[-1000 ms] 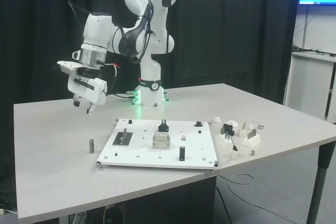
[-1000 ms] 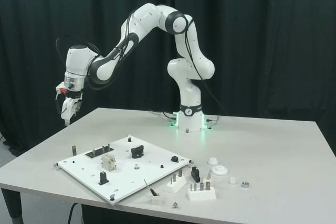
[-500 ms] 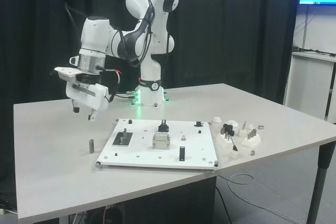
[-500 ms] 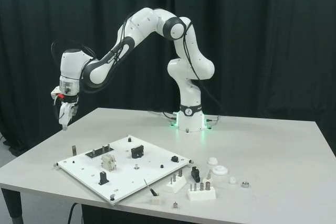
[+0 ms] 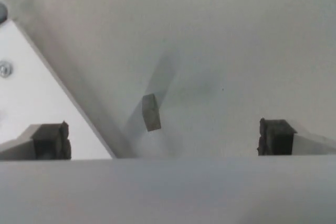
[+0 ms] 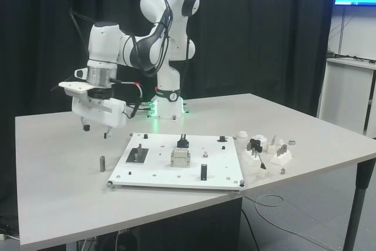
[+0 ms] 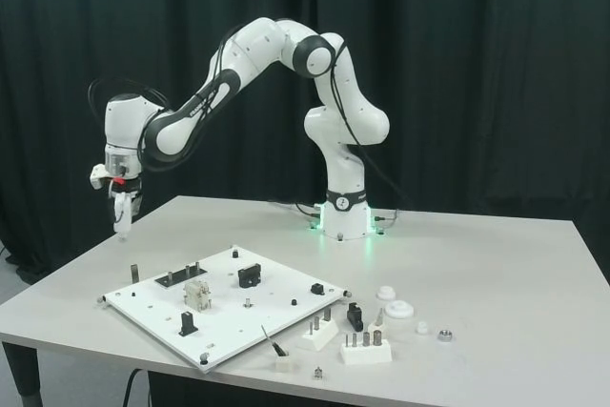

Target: Pick square peg 4.

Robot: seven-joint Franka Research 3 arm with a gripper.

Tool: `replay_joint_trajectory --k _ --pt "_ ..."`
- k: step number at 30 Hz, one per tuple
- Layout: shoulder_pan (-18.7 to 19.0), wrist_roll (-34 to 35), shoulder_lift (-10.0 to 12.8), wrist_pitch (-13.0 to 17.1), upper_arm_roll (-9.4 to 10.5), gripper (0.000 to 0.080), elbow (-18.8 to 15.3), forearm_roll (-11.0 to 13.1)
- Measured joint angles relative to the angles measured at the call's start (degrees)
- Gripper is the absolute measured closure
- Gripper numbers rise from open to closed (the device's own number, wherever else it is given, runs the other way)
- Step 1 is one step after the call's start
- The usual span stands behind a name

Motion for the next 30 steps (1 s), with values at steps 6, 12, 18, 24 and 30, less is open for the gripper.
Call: replay_joint_trajectory --k 6,12,18,24,30 --pt "-0.84 -4.62 0.94 -1.09 0.42 0.0003 0.16 2.13" --pt "-1.19 -8.69 2.38 -1.22 0.57 0.0003 0.27 4.44" --pt "-1.29 -12.37 4.56 -1.39 0.61 0.0003 0.98 7.38" --pt "-1.42 -13.68 6.84 -1.63 0.62 0.0003 1.93 9.58" --pt "-1.61 -14.87 8.57 -1.81 0.72 0.0003 2.65 10.53"
